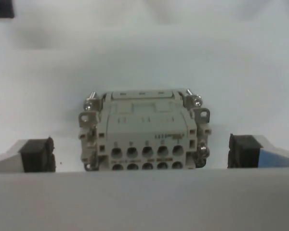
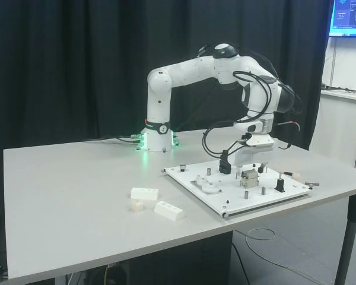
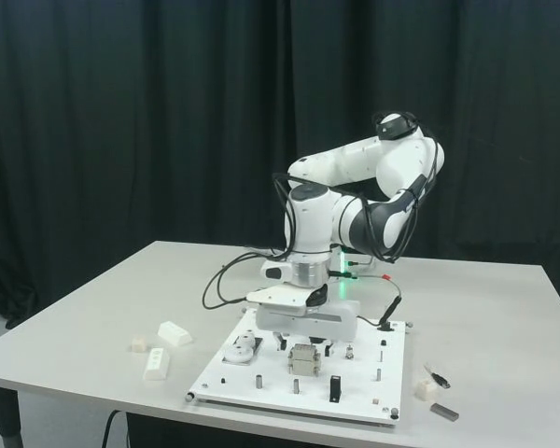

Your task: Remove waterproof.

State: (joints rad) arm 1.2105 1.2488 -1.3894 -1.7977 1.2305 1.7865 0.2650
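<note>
The waterproof connector (image 1: 144,131) is seen seated on the white board (image 2: 225,202) (nothing lifted yet); the gripper (image 1: 140,153) is held wide open astride it, empty; grasping and removal are judged outstanding.

wrist: close, down | rooms: far, opposite sides, share board (image 2: 237,193)

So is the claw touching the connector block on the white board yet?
Apart. The wrist view shows both fingers wide of the connector block, with bare white board between each finger and the block's sides.
</note>
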